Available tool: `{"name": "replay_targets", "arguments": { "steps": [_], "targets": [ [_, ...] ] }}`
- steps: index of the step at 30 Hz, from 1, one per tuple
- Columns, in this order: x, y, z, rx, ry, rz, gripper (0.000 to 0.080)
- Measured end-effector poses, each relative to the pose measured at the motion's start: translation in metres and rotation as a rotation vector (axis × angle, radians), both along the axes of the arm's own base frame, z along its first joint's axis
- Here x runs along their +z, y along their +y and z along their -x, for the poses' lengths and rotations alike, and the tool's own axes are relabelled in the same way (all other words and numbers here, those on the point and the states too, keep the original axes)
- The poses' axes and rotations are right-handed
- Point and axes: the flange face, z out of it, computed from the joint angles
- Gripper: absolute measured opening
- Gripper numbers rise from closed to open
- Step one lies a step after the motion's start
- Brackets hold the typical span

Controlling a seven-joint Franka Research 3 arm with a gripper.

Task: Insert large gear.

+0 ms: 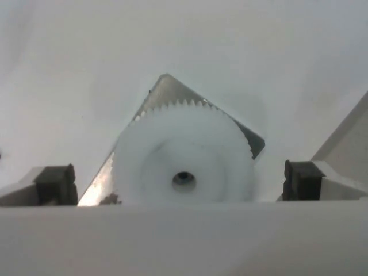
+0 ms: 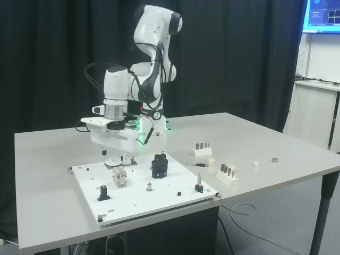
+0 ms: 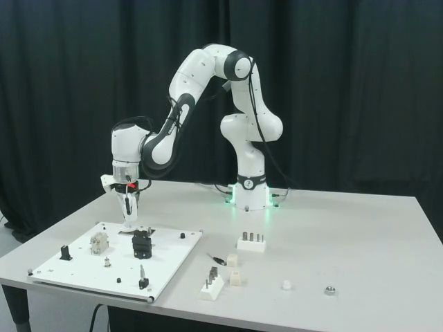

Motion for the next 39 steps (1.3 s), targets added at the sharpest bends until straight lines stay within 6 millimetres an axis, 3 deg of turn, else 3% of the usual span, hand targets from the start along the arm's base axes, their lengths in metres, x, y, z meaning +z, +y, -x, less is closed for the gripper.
{"name": "replay_targets", "arguments": {
  "steps": [19,20,28,29,39],
  "targets": [
    [-0.0071,-0.0005,0.0049,0.020,0.011,-0.006,0.0800],
    [-0.0076,-0.0007,0.0051,0.025,0.012,-0.005,0.0699],
    [-0.0092,0.0001,0.0042,0.024,0.008,-0.007,0.0699],
    [-0.0093,0.0009,0.0034,0.023,0.005,-0.008,0.0377],
    [-0.0095,0.0005,0.0040,0.012,0.000,-0.012,0.0332]
  ]
}}
